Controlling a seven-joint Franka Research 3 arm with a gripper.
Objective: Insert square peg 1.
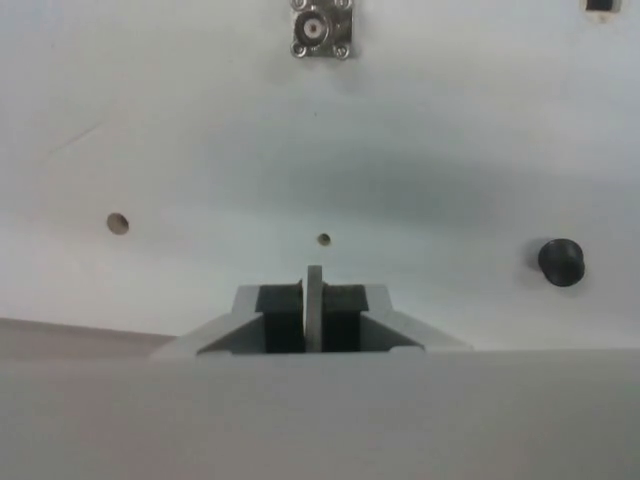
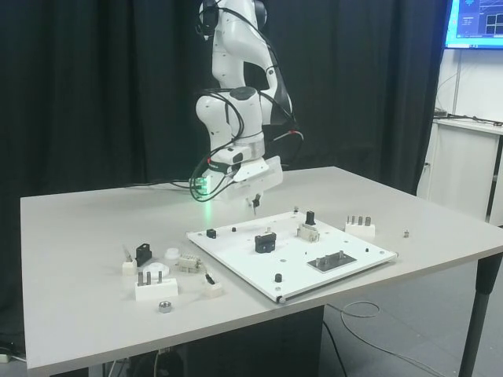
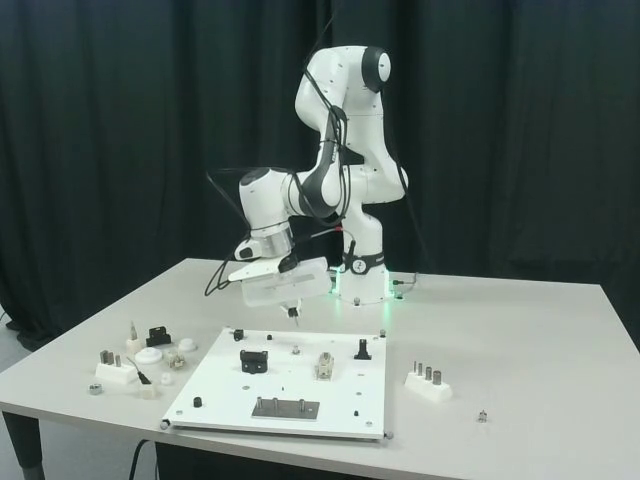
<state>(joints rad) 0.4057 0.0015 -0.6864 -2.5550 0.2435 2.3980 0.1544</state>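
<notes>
The gripper hangs above the far edge of the white task board, its two fingers pressed onto a slim grey square peg that stands upright between them; in both room views the peg shows as a short pin poking down below the fingers, clear of the board. So the pick-up looks done, and the insertion itself is not yet done; the peg tip touches nothing. Below it the wrist view shows a small hole (the likeliest socket, though I cannot tell for sure), a larger hole off to one side, a black knob and a metal coaxial connector. What is left, by my judgement: line up over the socket, lower, release.
</notes>
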